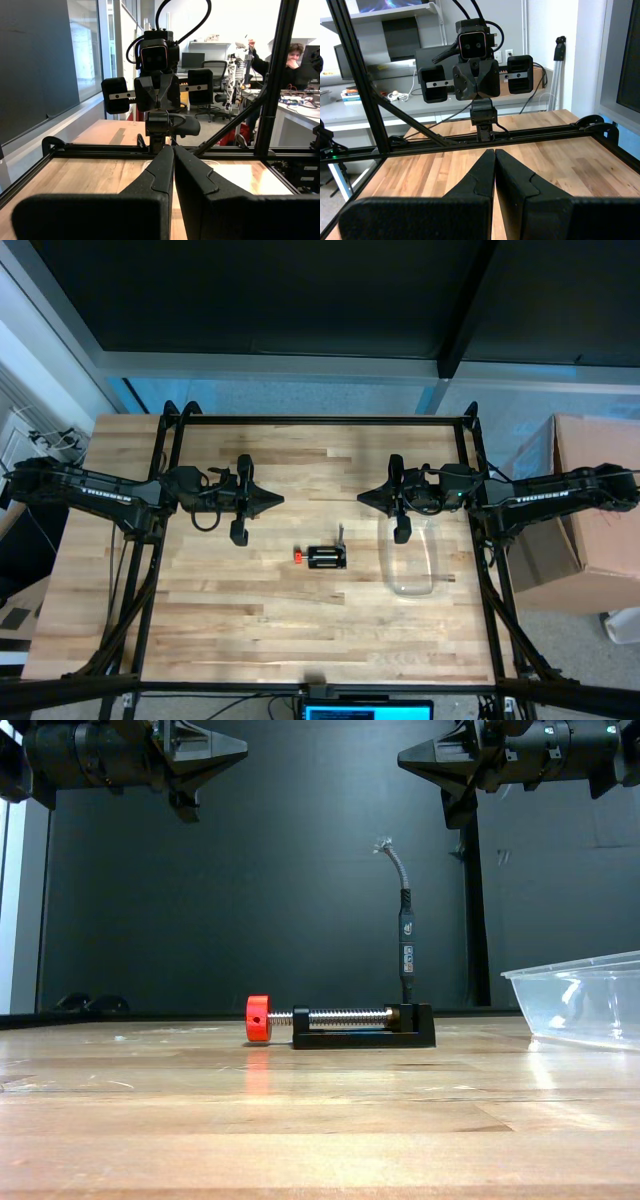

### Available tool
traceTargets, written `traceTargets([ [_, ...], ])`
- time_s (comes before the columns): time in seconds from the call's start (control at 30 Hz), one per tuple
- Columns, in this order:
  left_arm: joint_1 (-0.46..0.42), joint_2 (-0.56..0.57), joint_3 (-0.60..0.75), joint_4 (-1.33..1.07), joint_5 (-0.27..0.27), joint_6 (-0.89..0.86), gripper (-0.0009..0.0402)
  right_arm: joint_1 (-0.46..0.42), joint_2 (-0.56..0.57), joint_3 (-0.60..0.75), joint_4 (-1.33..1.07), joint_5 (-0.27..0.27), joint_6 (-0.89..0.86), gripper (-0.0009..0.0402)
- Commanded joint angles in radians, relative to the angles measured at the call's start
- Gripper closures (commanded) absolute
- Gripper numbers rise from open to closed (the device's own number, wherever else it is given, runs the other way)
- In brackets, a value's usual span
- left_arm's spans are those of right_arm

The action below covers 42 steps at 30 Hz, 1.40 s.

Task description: Remove the USB-C connector from the USB-C receptacle and place in the container

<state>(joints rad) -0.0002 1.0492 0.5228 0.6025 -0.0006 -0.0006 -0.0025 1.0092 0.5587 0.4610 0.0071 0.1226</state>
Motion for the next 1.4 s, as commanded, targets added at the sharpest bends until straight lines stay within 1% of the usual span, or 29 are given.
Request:
traceTargets([
  [0.03, 0.0, 0.0, 0.0, 0.0, 0.0, 0.0, 0.0393, 0.001, 0.0, 0.0, 0.0, 0.0, 0.0, 0.0393],
  [0.37, 0.0, 0.0, 0.0, 0.0, 0.0, 0.0, 0.0393, 0.002, 0.0, 0.005, -0.003, -0.001, 0.0, 0.0393],
  [0.43, 0.0, 0.0, 0.0, 0.0, 0.0, 0.0, 0.0393, 0.002, 0.003, 0.025, -0.051, 0.0, -0.013, 0.0393],
  [0.5, 0.0, 0.0, 0.0, 0.0, 0.0, 0.0, 0.0393, 0.002, 0.014, 0.071, -0.161, 0.0, -0.056, 0.0393],
  [0.6, 0.0, 0.0, 0.0, 0.0, 0.0, 0.0, 0.0393, 0.002, 0.05, 0.181, -0.407, -0.001, -0.134, 0.0393],
  [0.73, 0.0, 0.0, 0.0, 0.0, 0.0, 0.0, 0.0393, 0.003, 0.126, 0.339, -0.724, -0.011, -0.222, 0.0393],
  [0.83, 0.0, 0.0, 0.0, 0.0, 0.0, 0.0, 0.0393, 0.003, 0.185, 0.449, -0.925, -0.011, -0.304, 0.0385],
  [1.0, 0.0, 0.0, 0.0, 0.0, 0.0, 0.0, 0.0393, 0.005, 0.286, 0.611, -1.186, -0.012, -0.454, 0.0352],
  [1.23, 0.0, 0.0, 0.0, 0.0, 0.0, 0.0, 0.0393, 0.006, 0.472, 0.856, -1.529, -0.011, -0.578, 0.0288],
  [1.4, 0.0, 0.0, 0.0, 0.0, 0.0, 0.0, 0.0393, 0.008, 0.574, 0.958, -1.605, -0.008, -0.591, 0.0234],
])
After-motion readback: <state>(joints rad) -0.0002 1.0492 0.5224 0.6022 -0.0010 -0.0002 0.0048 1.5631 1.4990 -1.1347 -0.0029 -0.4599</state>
